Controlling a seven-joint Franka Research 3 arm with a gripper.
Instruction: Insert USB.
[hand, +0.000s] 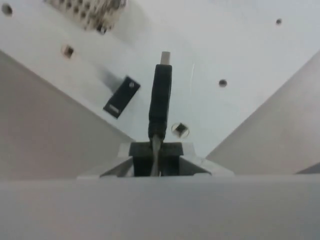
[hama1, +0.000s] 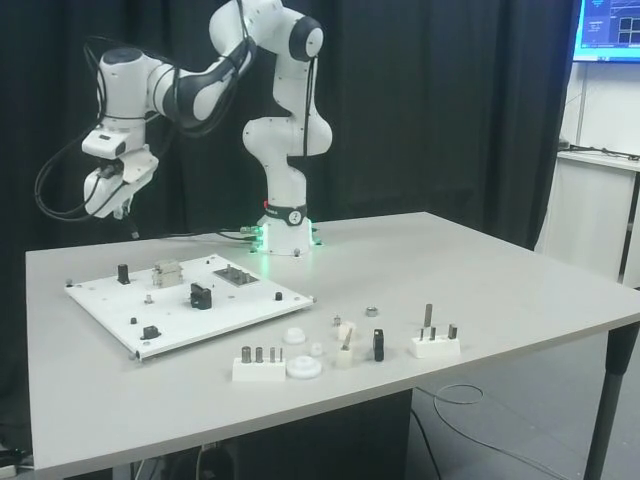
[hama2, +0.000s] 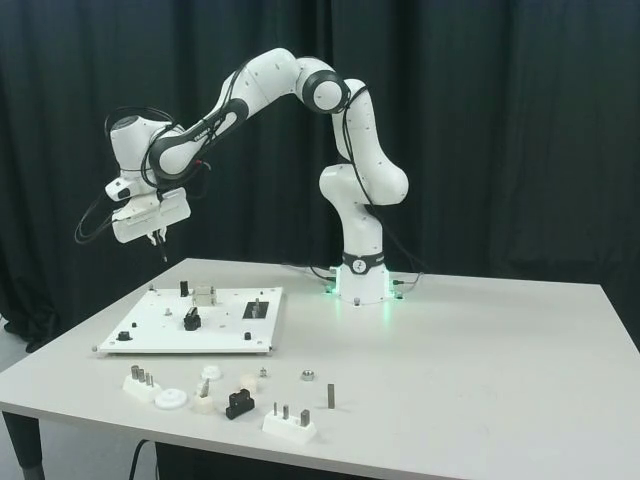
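Observation:
My gripper (hand: 156, 150) is shut on a black USB plug (hand: 160, 97) whose metal tip points down at the white board (hand: 240, 45). A black block with a slot (hand: 121, 96) sits on the board a little to one side of the plug tip. In the room views the gripper (hama1: 127, 212) (hama2: 158, 240) hangs well above the far left corner of the board (hama1: 230, 300) (hama2: 225, 335). The plug (hama1: 133, 228) (hama2: 163, 252) sticks out below it. The black block (hama1: 123, 273) (hama2: 184, 289) stands upright beneath.
A grey multi-pin connector (hama1: 166, 272) and other black fittings (hama1: 200, 296) stand on the board. White peg holders (hama1: 262, 365) (hama1: 435, 345), white gears (hama1: 303, 368) and a black piece (hama1: 378, 345) lie near the table's front edge. The arm's base (hama1: 285, 225) is behind the board.

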